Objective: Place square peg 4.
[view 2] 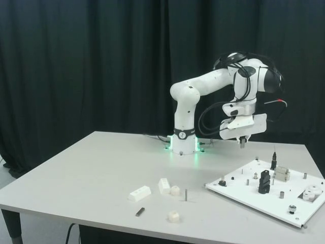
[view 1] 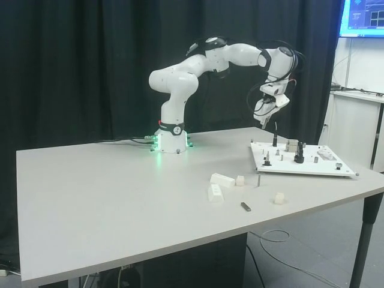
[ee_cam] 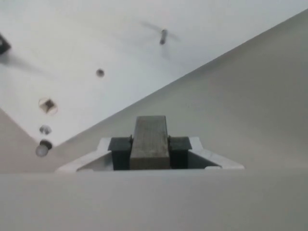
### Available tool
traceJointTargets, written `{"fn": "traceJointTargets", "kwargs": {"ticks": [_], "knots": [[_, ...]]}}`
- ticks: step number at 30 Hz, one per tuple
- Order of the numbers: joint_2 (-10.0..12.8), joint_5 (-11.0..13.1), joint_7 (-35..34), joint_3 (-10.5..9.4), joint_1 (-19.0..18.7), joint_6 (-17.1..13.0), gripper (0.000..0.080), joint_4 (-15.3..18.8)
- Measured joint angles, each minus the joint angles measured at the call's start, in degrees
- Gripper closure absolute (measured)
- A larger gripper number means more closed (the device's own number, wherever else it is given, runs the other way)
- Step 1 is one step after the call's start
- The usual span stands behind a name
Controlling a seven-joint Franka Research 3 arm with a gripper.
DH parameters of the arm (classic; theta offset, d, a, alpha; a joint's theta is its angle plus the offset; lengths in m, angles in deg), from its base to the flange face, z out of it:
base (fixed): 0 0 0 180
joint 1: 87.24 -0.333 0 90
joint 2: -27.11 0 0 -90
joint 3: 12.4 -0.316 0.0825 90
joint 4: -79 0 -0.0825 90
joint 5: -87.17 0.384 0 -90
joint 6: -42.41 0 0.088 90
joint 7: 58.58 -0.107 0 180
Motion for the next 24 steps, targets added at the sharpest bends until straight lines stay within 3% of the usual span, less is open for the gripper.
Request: {"fn": "traceJointTargets", "kwargs": {"ticks": [12, 24], "knots": [[0.33, -2.4, -3.27, 1.73, 1.5, -7.67, 0.0648, 0.05], [0.18, -4.28, -3.36, 1.83, 4.62, -17.57, 0.0648, 2.74]]}}
